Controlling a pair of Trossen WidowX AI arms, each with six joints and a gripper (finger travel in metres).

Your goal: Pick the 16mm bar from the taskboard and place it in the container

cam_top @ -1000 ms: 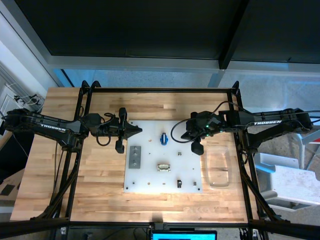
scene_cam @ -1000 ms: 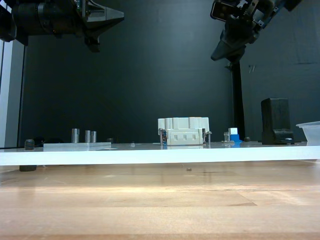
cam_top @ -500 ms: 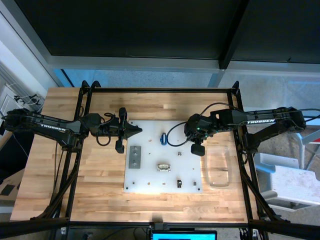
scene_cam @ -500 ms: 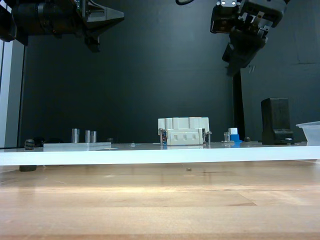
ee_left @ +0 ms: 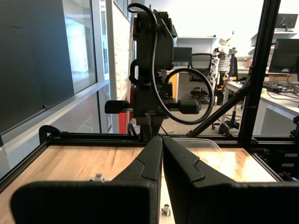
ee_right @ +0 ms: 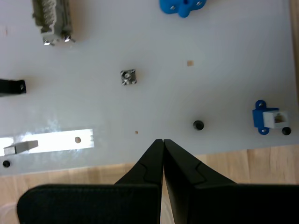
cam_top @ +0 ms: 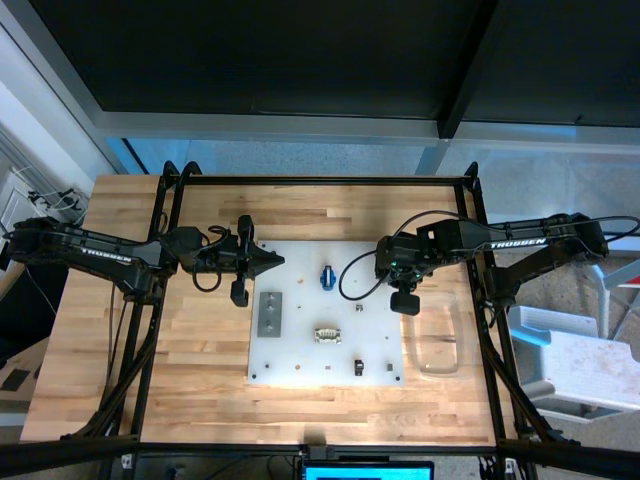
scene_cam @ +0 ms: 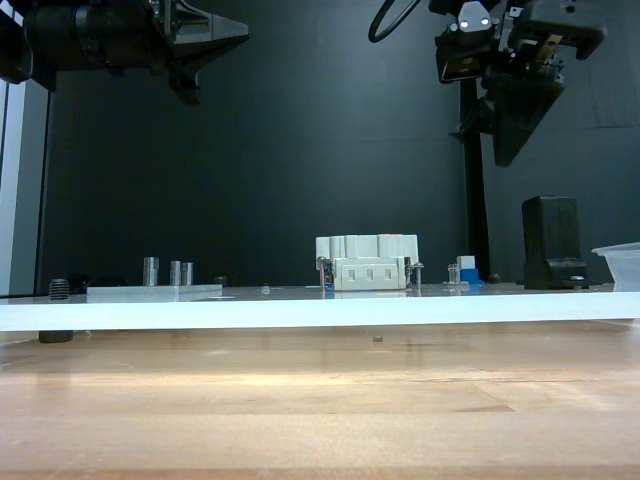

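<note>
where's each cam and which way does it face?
High: above near edge, looking down; left claw over taskboard's far-left corner, right claw over its right edge.
Low: table height, looking level; both claws overhead.
Left wrist: along shut left claw toward right arm.
Right wrist: down shut right claw onto taskboard.
Shared: beige connector, high and right wrist.

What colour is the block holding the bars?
Grey block, best in high view. Left gripper over taskboard's far-left corner; right gripper over its right edge.

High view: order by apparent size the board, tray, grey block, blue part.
board
tray
grey block
blue part
The left gripper hangs above board's left side, right gripper above its right edge; both shut.
</note>
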